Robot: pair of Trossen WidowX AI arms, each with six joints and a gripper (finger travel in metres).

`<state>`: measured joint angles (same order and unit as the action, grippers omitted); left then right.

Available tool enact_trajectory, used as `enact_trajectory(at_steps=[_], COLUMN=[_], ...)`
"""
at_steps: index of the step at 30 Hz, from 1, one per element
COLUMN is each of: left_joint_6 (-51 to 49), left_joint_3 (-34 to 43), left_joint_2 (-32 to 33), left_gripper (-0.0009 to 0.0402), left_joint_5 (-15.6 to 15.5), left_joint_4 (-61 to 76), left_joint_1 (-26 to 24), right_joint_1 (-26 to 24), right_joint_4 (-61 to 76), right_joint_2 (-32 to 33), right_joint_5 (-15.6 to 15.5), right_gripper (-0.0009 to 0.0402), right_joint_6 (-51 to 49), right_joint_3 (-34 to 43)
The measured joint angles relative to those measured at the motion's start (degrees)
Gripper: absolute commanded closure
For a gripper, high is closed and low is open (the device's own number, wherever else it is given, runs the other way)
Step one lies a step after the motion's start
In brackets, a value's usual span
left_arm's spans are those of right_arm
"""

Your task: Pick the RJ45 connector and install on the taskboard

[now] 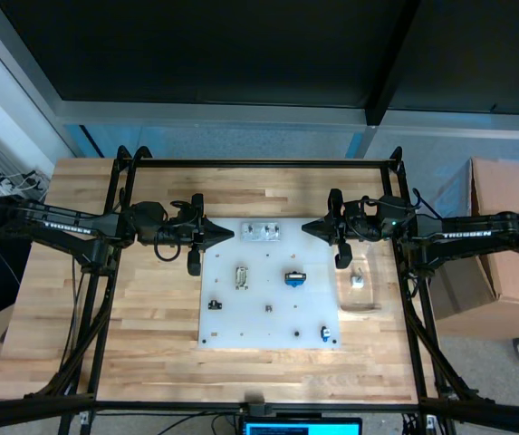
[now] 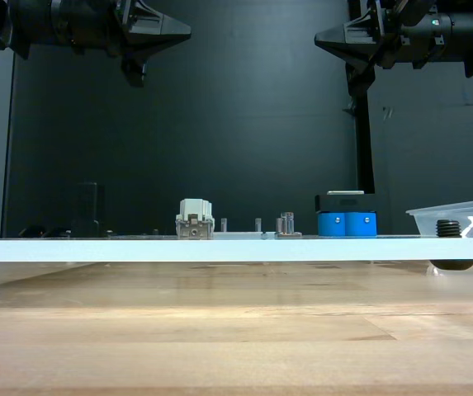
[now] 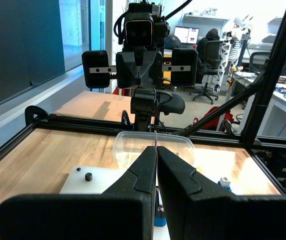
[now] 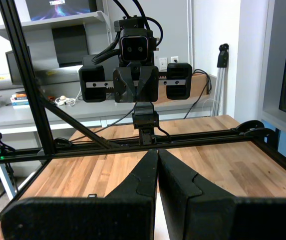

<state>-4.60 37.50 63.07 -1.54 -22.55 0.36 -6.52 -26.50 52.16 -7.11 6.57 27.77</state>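
Note:
The RJ45 connector (image 1: 357, 280), small and pale, lies free in a clear plastic tray (image 1: 370, 304) just right of the white taskboard (image 1: 241, 322), clear of any seat. My left gripper (image 1: 230, 234) hovers shut and holding nothing over the board's far left corner, pointing right. My right gripper (image 1: 305, 227) hovers shut and holding nothing over the far right part of the board, pointing left, beyond and left of the tray. In the low view both grippers, left (image 2: 188, 34) and right (image 2: 317, 37), hang high above the board. The wrist views show each pair of fingertips, left (image 3: 156, 150) and right (image 4: 157, 152), closed together.
On the board stand a blue-and-black block (image 1: 294, 278), a grey connector housing (image 1: 241, 276), a clear fixture (image 1: 262, 232) at the far edge and a small blue part (image 1: 328, 335). A black frame (image 1: 259, 164) rings the wooden table. A cardboard box (image 1: 504, 245) stands at the right.

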Motion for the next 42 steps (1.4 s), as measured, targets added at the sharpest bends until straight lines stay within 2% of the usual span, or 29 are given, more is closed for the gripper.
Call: enact_trajectory(at_steps=[14, 26, 30, 34, 42], left_joint_6=[0.00, 0.00, 0.00, 0.02, 0.00], left_joint_3=[0.00, 0.00, -0.02, 0.00, 0.00], left_joint_2=[0.02, 0.02, 0.00, 0.02, 0.02], left_gripper=[0.0393, 0.0392, 0.0393, 0.0393, 0.0393], left_joint_5=[0.00, 0.00, 0.00, 0.00, 0.00], left_joint_4=[0.02, 0.02, 0.00, 0.00, 0.02], left_joint_1=[0.00, 0.00, 0.00, 0.00, 0.00], right_joint_1=[0.07, 3.76, 6.99, 10.05, 15.17], right_joint_4=[1.60, 54.34, 69.61, 80.87, 94.79], right_joint_2=[-0.07, 0.02, 0.02, 0.02, 0.04], right_joint_5=[-0.52, -0.35, 2.84, 5.92, 7.15], right_gripper=[0.0393, 0.0393, 0.0393, 0.0393, 0.0376], right_joint_6=[2.56, 1.46, 1.44, 1.86, 7.10], right_joint_3=[0.42, 16.26, 21.05, 24.72, 26.88])
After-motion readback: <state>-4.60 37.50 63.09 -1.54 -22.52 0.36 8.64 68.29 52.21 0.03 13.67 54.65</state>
